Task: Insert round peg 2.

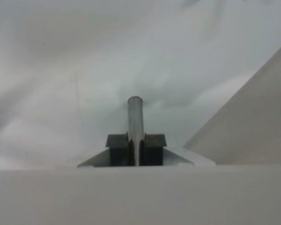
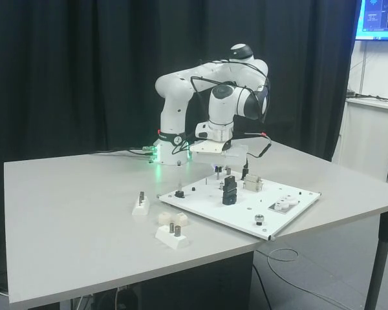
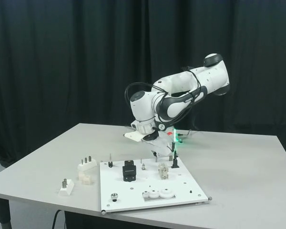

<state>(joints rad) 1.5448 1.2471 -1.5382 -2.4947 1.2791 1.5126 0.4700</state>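
Note:
My gripper (image 1: 136,141) is shut on a grey metal round peg (image 1: 135,115), which sticks out past the black fingertips (image 1: 116,140). In the wrist view the grey table lies behind the peg's tip, and an edge of the white board (image 1: 246,126) is off to one side. In the first room view the gripper (image 2: 217,166) hangs tilted just above the far edge of the white board (image 2: 246,210). The second room view shows the gripper (image 3: 158,152) over the far side of the board (image 3: 181,188). The hole for the peg is not visible.
On the board stand a black block (image 2: 229,190), a small metal fixture (image 2: 251,183), white gears (image 2: 283,205) and several short pins. White holder blocks (image 2: 140,205) (image 2: 172,231) with pegs sit on the grey table (image 2: 71,213) beside the board. The arm's base (image 2: 171,152) is behind it.

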